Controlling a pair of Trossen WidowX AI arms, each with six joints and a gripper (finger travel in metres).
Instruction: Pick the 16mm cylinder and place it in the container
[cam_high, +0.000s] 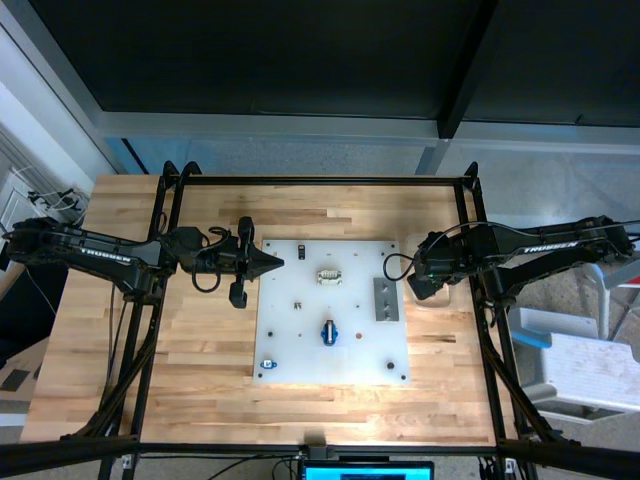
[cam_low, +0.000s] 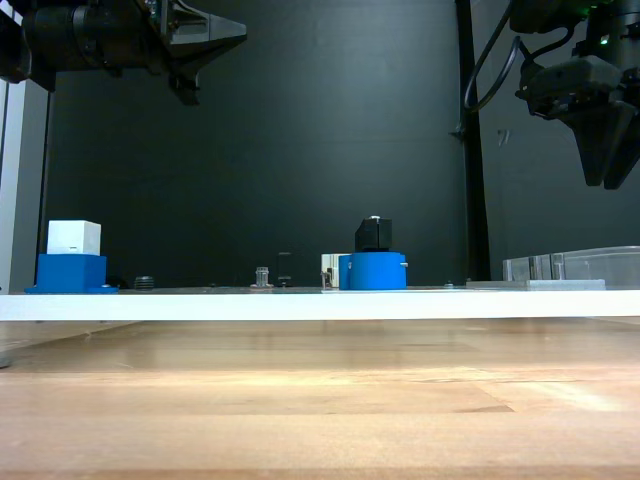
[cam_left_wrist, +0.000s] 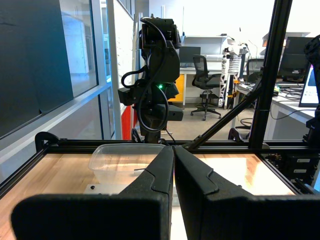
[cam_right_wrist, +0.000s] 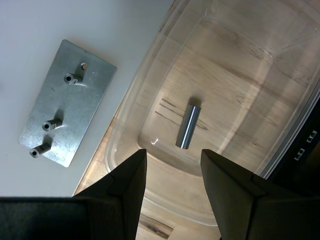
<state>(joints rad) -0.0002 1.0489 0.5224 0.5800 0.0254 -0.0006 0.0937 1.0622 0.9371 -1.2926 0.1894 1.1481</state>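
The 16mm cylinder (cam_right_wrist: 188, 126) lies on its side on the floor of the container (cam_right_wrist: 134, 96), clear of the walls. The right end effector (cam_right_wrist: 172, 160) hangs above it, released, with its fingers spread apart. The container sits on the worktop (cam_high: 180, 370) just beside the white board (cam_high: 300, 340). The left end effector (cam_left_wrist: 173, 150) is clenched on nothing, raised apparently over the board's left edge.
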